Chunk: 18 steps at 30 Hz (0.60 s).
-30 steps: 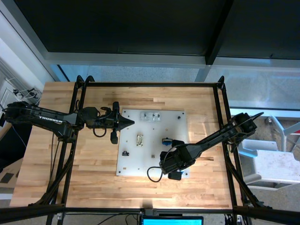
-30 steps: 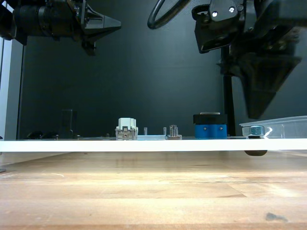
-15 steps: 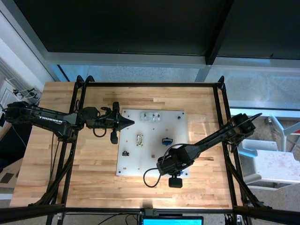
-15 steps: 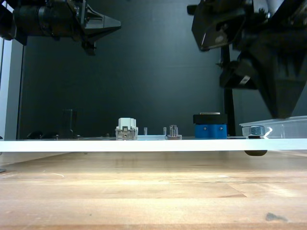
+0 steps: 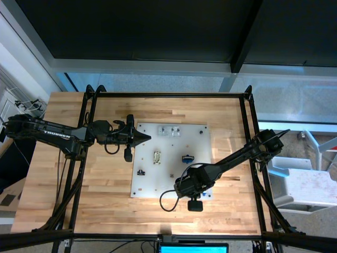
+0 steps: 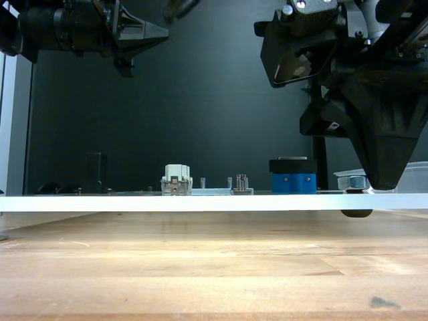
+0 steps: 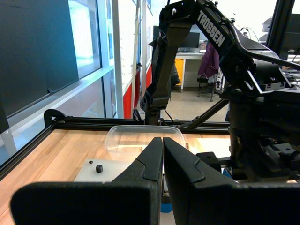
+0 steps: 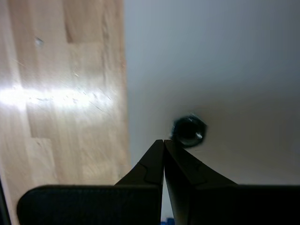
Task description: Unfasten the M12 fastener and place in the container
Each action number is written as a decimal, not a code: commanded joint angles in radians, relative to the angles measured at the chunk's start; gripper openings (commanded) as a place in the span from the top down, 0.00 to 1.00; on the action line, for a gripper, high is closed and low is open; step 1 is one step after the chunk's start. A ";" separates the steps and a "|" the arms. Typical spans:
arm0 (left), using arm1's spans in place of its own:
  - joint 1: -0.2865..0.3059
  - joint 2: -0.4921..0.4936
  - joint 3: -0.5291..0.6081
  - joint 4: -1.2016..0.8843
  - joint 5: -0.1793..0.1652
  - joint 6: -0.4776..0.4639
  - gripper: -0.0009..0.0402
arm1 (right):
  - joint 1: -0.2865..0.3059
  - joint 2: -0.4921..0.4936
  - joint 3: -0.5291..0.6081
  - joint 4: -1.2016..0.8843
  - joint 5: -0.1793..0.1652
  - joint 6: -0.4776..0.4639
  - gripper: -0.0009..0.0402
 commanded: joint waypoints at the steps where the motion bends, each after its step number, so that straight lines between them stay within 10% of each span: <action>1: 0.000 0.000 0.000 0.000 0.000 0.000 0.98 | -0.001 -0.014 -0.001 -0.041 0.138 0.002 0.98; 4: 0.000 0.000 0.000 0.000 0.000 0.000 0.98 | -0.001 -0.035 0.002 -0.100 0.313 0.051 0.98; 6: 0.000 0.000 0.000 0.000 0.000 0.000 0.98 | -0.001 -0.048 0.005 -0.124 0.338 0.053 0.98; 13: 0.000 0.000 0.000 0.000 0.000 0.000 0.98 | -0.001 -0.059 0.019 -0.154 0.310 0.055 0.98; 18: 0.000 0.000 0.000 0.000 0.000 0.000 0.98 | 0.000 -0.059 0.043 -0.154 0.156 0.057 0.98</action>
